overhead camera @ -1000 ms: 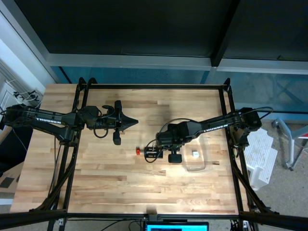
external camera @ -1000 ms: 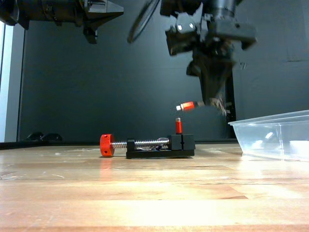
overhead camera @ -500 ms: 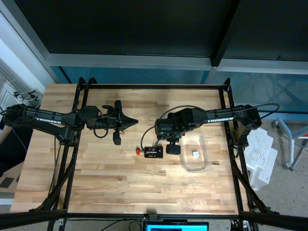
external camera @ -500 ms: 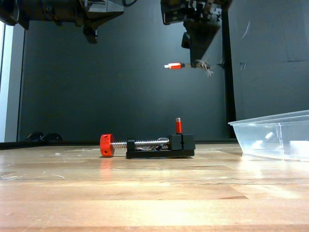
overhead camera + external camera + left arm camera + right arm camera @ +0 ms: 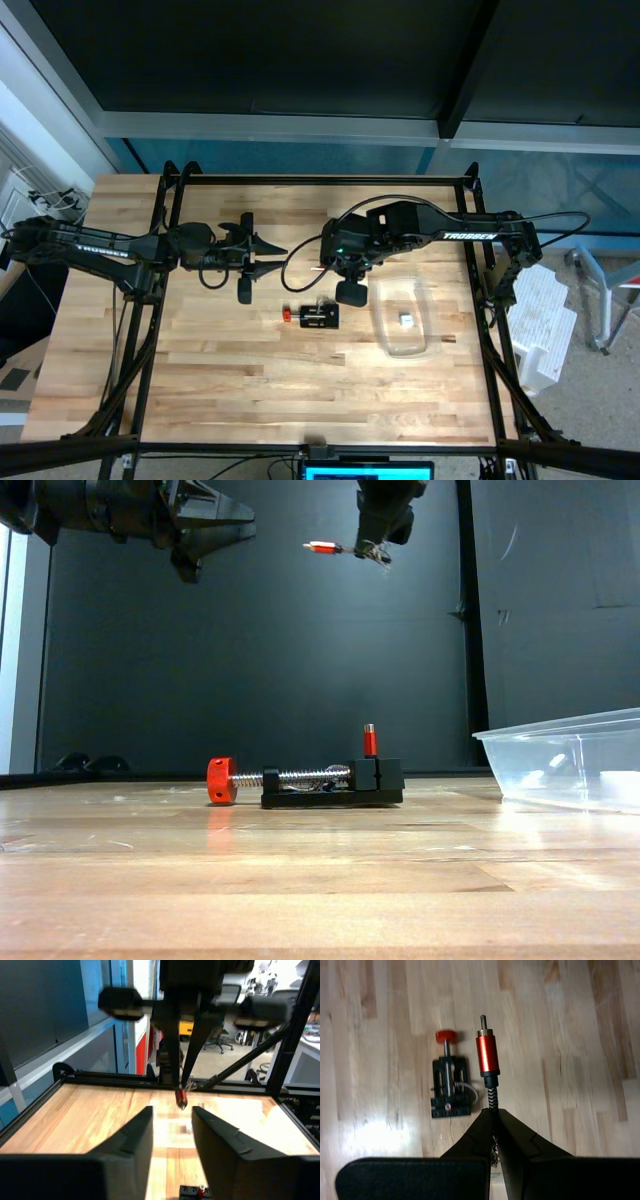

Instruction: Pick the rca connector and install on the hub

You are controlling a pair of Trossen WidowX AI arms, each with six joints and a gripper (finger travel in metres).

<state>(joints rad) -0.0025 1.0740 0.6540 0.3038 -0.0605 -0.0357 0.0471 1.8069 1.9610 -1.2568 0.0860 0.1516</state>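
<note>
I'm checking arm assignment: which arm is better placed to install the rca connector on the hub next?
Right. The right gripper is shut on the rca connector by its cable, high above the hub. The left gripper is open, empty and off to the side.

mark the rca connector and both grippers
rca connector (image 5: 487,1055), right wrist view, red barrel
right gripper (image 5: 494,1111), right wrist view, between fingertips, high above hub (image 5: 449,1105)
left gripper (image 5: 172,1111), left wrist view, between fingertips, high at left
</note>
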